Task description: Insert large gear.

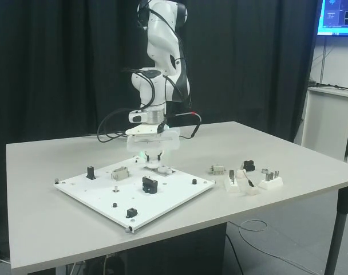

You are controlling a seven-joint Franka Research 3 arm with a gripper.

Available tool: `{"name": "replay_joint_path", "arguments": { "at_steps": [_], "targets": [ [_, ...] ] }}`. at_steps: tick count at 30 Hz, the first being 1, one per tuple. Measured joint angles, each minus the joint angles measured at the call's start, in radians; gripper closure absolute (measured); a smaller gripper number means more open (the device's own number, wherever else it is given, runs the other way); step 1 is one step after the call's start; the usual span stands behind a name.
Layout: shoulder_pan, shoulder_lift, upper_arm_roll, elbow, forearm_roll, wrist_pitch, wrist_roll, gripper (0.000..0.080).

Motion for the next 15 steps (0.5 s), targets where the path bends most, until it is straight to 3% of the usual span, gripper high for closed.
{"name": "replay_joint_path", "arguments": {
  "at_steps": [15],
  "targets": [
    [0.000, 0.004, 0.000, 0.000, 0.000, 0.011, 0.000, 0.0473]
  ]
}}
